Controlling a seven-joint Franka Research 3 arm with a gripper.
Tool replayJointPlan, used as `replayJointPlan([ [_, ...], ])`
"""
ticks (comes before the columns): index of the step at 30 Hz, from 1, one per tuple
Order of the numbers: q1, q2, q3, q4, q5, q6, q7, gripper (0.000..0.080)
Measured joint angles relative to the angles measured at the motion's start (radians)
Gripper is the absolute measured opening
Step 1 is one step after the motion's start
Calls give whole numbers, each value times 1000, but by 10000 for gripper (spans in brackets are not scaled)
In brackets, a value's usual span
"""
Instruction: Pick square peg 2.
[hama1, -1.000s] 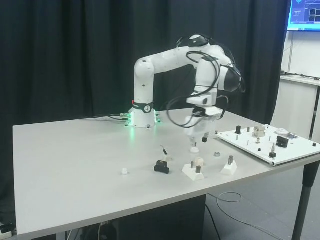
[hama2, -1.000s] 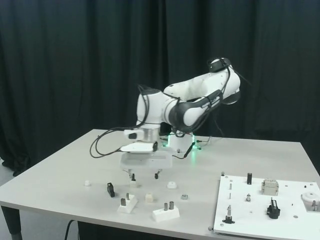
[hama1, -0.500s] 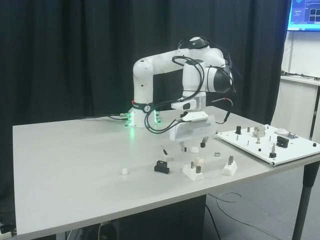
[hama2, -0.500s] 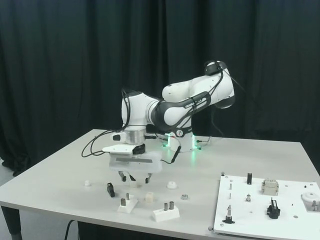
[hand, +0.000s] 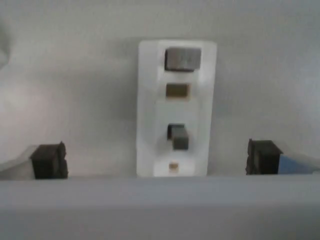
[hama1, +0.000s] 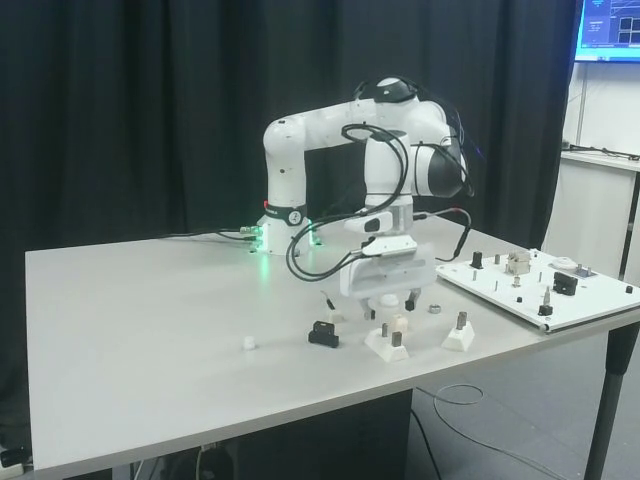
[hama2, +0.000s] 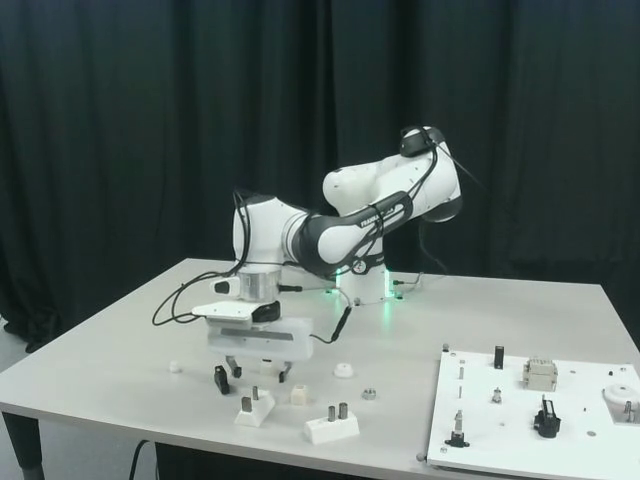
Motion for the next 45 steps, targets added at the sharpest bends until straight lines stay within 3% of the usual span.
replayJointPlan([
  [9, -40, 3, 31, 31, 2, 31, 8, 800],
  [36, -71, 8, 71, 48, 0, 18, 35, 800],
  [37, -71, 9, 71, 48, -1, 17, 38, 706],
  [42, -72, 10, 70, 48, -13, 17, 71, 706],
  [43, -72, 10, 69, 48, -16, 17, 75, 530],
  [45, -72, 10, 68, 48, -19, 17, 80, 530],
])
